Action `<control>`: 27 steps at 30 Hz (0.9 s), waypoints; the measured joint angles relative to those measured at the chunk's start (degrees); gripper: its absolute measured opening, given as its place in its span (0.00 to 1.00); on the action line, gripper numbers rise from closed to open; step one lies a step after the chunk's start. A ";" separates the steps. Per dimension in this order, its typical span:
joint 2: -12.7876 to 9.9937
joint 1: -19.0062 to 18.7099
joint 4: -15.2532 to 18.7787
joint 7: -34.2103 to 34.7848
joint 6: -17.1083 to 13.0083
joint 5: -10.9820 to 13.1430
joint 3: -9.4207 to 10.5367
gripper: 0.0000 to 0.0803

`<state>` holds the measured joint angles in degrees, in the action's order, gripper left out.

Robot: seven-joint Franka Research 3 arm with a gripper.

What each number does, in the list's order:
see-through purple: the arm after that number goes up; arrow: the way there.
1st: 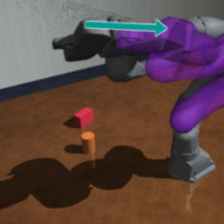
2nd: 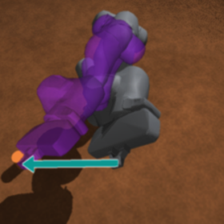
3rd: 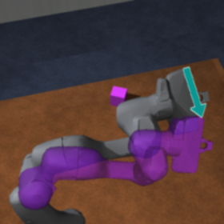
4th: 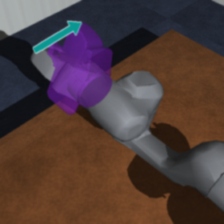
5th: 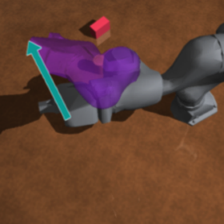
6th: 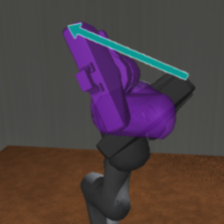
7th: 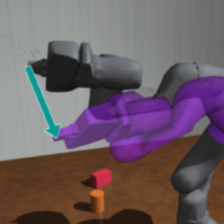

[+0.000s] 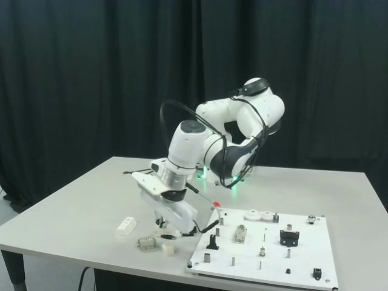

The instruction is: Place Ethernet.

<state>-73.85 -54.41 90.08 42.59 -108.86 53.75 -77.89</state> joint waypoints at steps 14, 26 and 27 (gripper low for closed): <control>-0.42 -0.84 8.45 -7.47 -5.23 3.39 -0.51 0.10; -0.86 -1.18 13.31 -13.34 -8.83 6.90 -0.31 0.10; -0.86 -1.21 13.57 -13.62 -9.03 7.05 -0.26 0.10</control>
<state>-74.70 -55.62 103.65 28.97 -117.89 60.81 -78.15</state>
